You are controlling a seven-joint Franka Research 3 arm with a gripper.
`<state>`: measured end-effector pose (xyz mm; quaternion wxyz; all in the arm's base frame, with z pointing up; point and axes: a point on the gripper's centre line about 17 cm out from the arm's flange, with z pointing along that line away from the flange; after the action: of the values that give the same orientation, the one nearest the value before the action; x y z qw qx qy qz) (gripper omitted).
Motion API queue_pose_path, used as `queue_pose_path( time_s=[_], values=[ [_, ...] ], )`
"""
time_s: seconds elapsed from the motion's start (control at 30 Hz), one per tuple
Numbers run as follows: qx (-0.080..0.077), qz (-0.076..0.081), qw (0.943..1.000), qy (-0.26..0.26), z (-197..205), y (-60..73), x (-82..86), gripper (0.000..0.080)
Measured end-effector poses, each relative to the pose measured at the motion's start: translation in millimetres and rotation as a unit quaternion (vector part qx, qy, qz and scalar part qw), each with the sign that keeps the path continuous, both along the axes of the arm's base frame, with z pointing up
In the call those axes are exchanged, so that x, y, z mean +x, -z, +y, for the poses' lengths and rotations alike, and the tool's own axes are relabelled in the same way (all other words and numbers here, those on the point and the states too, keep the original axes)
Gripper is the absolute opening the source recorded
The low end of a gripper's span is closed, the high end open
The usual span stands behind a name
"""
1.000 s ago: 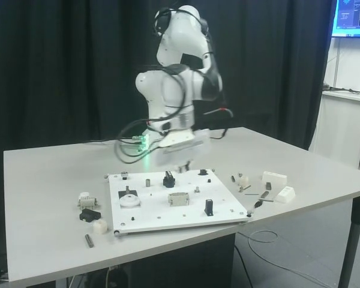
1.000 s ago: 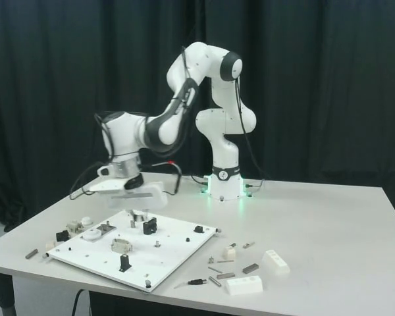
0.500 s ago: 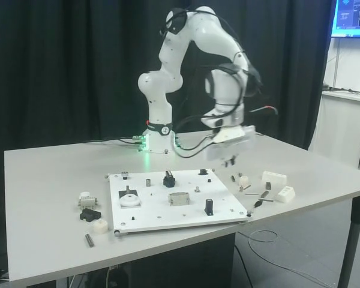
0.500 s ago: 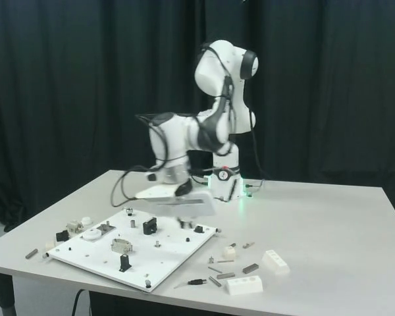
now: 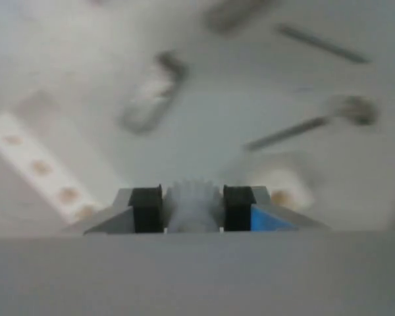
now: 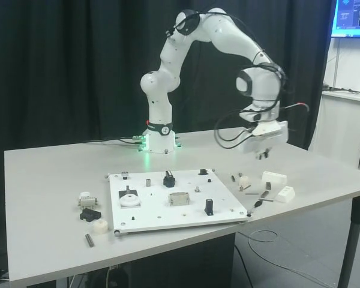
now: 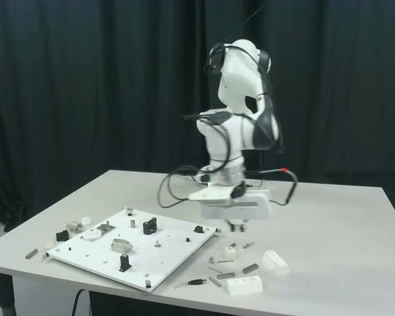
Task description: Place small gear.
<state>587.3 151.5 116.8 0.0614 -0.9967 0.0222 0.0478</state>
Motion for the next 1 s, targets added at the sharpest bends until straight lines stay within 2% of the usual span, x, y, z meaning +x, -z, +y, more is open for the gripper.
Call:
queue_pose_path(
  time_s=[0.2, 0.37, 0.57, 1.0],
  values=[
    [0.002, -0.008, 1.0000, 0.002, 54.5, -1.6, -3.8, 0.0193],
    [0.001, -0.018, 0.9998, -0.001, 94.4, 3.1, -8.0, 0.0193],
    [-0.005, -0.029, 0.9996, -0.005, 133.7, 16.4, -14.4, 0.0193],
    [-0.031, -0.032, 0.9988, -0.021, 186.1, 50.6, -32.6, 0.0193]
  ],
)
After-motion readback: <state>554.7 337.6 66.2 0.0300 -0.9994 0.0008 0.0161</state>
